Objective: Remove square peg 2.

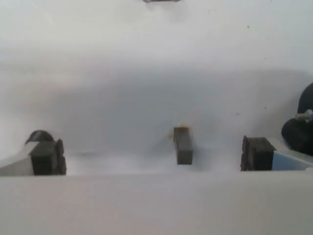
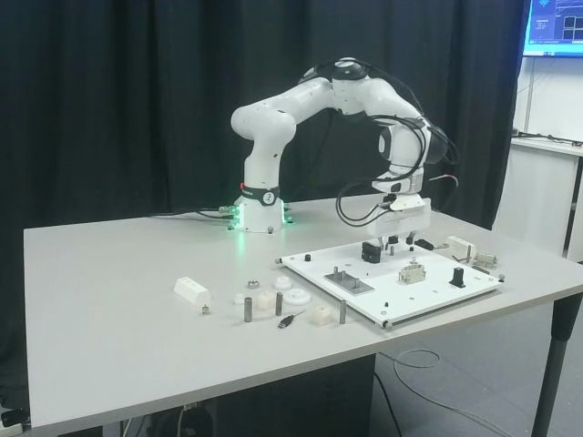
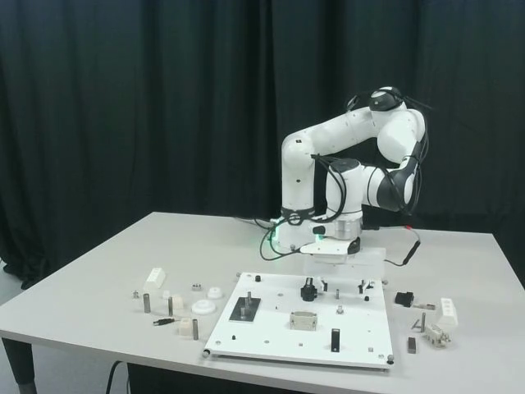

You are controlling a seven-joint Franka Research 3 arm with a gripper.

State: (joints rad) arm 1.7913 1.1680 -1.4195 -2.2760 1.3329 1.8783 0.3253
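In the wrist view a small dark square peg stands upright on the white board. My gripper is open. Its black fingertips are set wide on either side of the peg and do not touch it. The room views show the gripper pointing down, low over the back part of the white board. From the room views I cannot tell the peg from the other small parts there.
A black knob sits on the board close beside the gripper. The board also carries a grey plate with upright pins, a grey connector and a black block. Loose parts lie on the table.
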